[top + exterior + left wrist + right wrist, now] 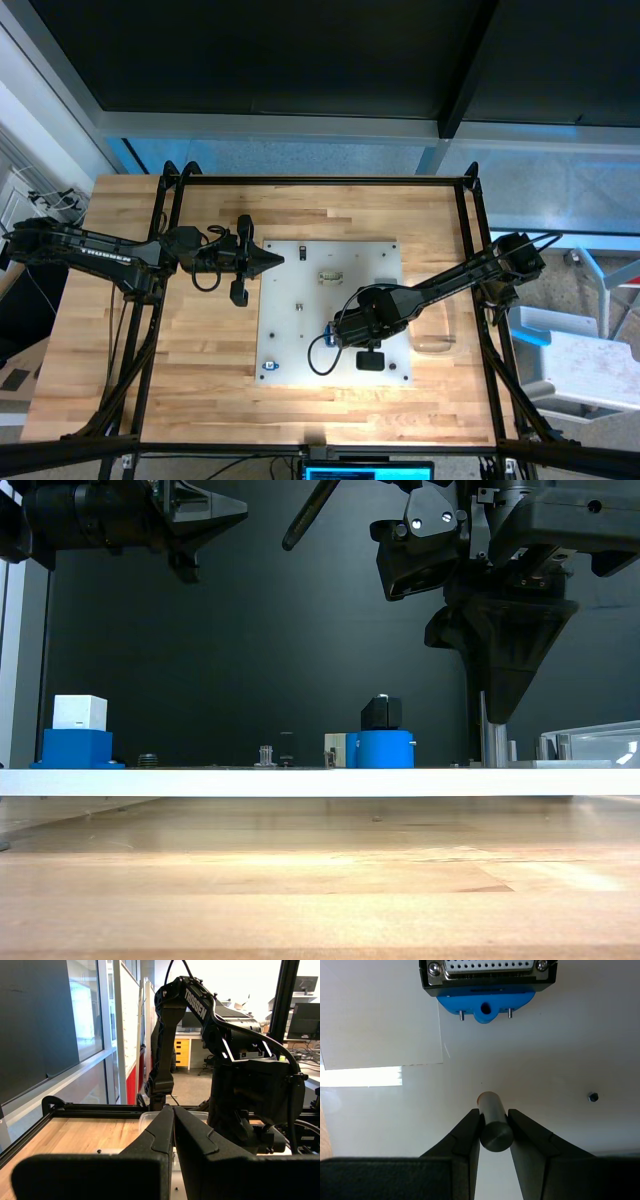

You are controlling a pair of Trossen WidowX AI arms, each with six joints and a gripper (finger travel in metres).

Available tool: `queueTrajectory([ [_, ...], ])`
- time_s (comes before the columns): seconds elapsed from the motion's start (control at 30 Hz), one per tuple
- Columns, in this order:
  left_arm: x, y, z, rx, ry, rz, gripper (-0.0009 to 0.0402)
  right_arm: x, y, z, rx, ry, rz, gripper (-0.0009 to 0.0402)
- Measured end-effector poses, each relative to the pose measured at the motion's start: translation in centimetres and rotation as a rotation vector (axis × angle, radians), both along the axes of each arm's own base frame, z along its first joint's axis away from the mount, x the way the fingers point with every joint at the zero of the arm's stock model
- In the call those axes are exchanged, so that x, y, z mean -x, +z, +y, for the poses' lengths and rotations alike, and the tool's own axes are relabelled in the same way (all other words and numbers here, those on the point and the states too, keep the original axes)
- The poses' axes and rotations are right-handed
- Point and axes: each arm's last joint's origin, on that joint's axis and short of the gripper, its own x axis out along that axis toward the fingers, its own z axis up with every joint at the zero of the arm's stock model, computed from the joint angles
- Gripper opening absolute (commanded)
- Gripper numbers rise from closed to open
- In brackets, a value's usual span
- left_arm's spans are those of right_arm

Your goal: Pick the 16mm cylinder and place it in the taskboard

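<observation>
right end effector (pixel 493 1115) closed on the 16mm cylinder (pixel 496 1135), pinched at its round sides, upright over the taskboard (pixel 570 1060) | cylinder looks light, stiff, smooth, maybe slippery | blue connector mount (pixel 485 1002) just ahead | left end effector (pixel 268 260) closed, empty, well apart from it

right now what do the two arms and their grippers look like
Both arms are matte black with boxy jointed links; white TROSSEN lettering runs along the left arm. A black cable loops at each wrist. The left gripper, over the left edge of the taskboard, and the right gripper, above the board, have black wedge-shaped fingers tapering to narrow tips.
</observation>
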Motion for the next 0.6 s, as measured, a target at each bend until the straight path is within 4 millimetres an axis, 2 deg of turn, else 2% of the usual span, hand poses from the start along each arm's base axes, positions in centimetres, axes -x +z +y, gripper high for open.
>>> queueTrajectory([
  [0.6,0.00,-0.02,0.00,0.000,0.000,0.001,0.0000,-0.02,-0.01,0.07,-0.012,0.003,-0.002,0.0028],
])
